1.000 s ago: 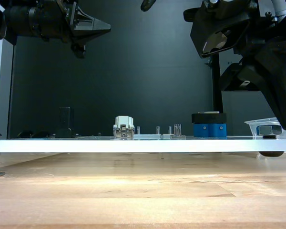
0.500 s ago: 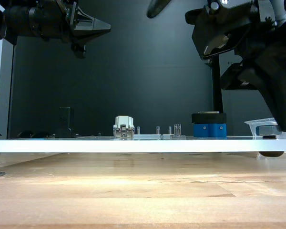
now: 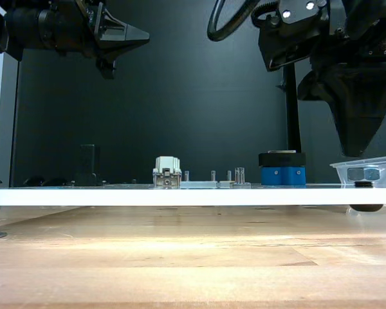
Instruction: Unfasten the M12 nut and place it in the container
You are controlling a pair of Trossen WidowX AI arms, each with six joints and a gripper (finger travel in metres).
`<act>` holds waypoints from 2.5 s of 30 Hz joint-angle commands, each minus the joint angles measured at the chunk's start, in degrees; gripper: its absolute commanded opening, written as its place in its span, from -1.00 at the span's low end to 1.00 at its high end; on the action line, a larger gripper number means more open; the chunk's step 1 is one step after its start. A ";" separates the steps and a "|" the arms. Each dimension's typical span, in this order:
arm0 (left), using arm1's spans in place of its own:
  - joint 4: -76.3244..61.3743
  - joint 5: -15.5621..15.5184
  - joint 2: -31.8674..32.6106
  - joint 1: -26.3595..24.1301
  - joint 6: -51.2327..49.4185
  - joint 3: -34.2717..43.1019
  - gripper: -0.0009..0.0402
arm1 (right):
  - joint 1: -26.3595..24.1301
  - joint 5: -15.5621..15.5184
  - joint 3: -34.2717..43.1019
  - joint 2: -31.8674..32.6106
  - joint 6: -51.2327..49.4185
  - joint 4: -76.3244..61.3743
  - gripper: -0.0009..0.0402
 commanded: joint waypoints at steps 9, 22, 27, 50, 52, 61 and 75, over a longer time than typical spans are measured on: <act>0.26 0.02 0.00 0.00 0.02 0.00 -0.96 | 0.72 -7.30 -0.09 2.43 -4.39 6.82 -0.96; 0.04 0.00 0.02 0.00 0.02 0.00 -0.96 | 0.68 -0.42 -0.02 3.15 -4.31 4.44 -0.96; 0.02 0.02 0.02 0.02 0.02 0.00 -0.96 | 0.79 12.44 2.99 1.88 0.17 -4.76 -0.96; 0.02 0.02 0.02 0.02 0.02 0.00 -0.96 | 1.14 -5.73 2.86 3.45 -0.33 5.46 -0.96; 0.02 0.02 0.02 0.02 0.02 0.00 -0.96 | 1.16 -5.70 2.71 4.00 -0.33 6.08 -0.96; 0.04 0.02 0.02 0.00 0.02 0.00 -0.96 | 1.18 -4.96 2.10 4.07 -0.37 5.88 -0.96; 0.02 0.02 0.02 0.00 0.02 0.00 -0.96 | 1.16 -1.99 1.25 4.04 -0.11 5.44 -0.96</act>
